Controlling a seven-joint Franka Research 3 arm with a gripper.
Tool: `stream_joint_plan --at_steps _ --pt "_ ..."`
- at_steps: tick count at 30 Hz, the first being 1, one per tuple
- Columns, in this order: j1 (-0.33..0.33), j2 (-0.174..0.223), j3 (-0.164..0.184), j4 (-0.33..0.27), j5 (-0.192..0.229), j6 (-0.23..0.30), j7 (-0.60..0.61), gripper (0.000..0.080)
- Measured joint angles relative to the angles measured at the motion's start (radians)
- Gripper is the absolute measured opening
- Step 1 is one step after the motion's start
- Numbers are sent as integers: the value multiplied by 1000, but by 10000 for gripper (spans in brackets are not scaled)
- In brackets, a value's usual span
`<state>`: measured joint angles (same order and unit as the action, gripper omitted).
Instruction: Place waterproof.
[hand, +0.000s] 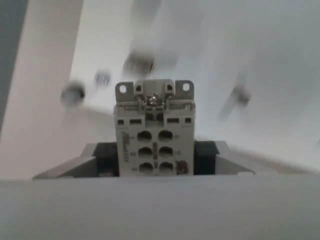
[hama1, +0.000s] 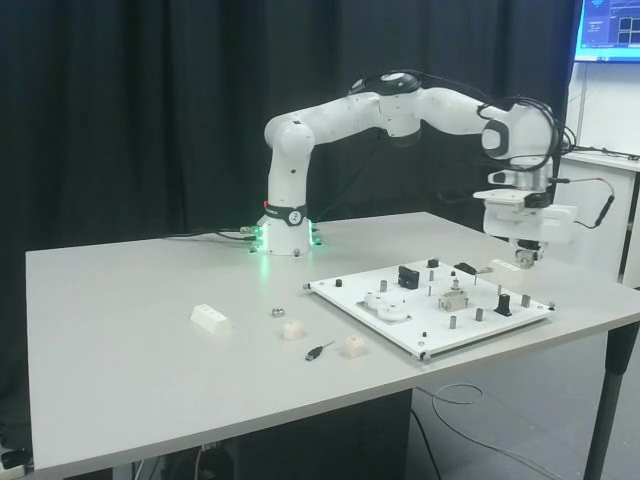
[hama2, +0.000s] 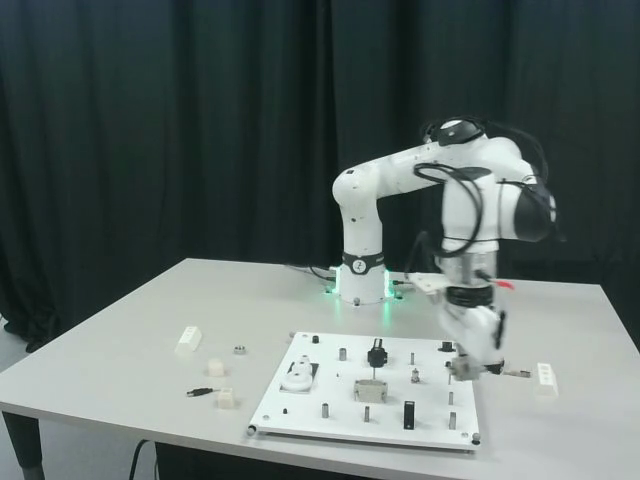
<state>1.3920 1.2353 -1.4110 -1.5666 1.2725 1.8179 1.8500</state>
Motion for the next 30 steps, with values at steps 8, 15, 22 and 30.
stream_joint_plan --at_steps 8,15,22,30 --pt "2 1 51 88 -29 3 68 309" --pt "7 3 105 128 -49 18 100 309" --pt "13 4 154 151 -90 23 122 309" --pt "27 5 205 153 -146 40 142 309"
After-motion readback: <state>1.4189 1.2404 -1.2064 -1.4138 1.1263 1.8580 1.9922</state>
